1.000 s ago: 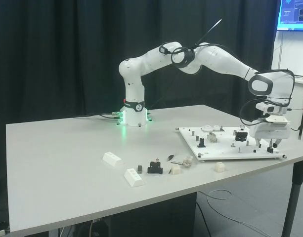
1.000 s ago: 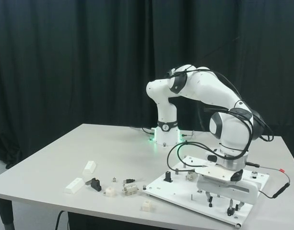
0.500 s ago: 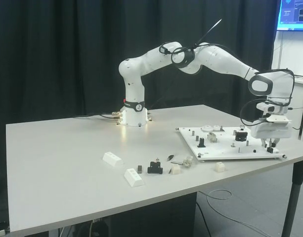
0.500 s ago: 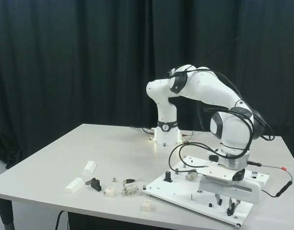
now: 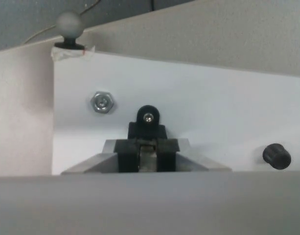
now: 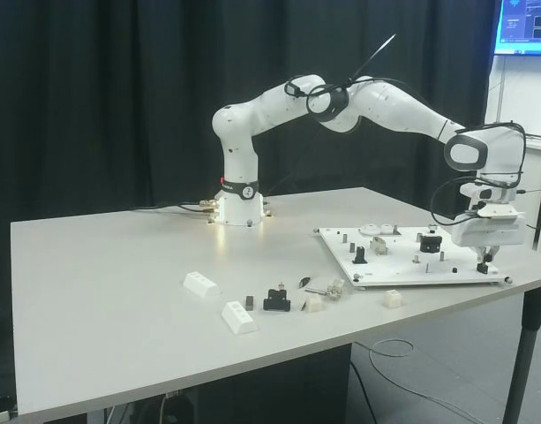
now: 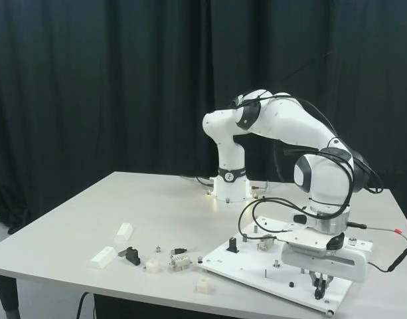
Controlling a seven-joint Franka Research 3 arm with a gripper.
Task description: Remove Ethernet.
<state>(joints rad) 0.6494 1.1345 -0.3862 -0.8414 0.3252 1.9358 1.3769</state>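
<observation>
Raised off white board [image 6: 411, 262] since earlier frame; gripper [image 7: 319, 284] clamped on small black Ethernet plug [image 5: 147, 149], above board's outer corner.

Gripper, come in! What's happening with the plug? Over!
Gripper shut on plug, low over white board. Plug at board's corner. Nothing in the way.
</observation>
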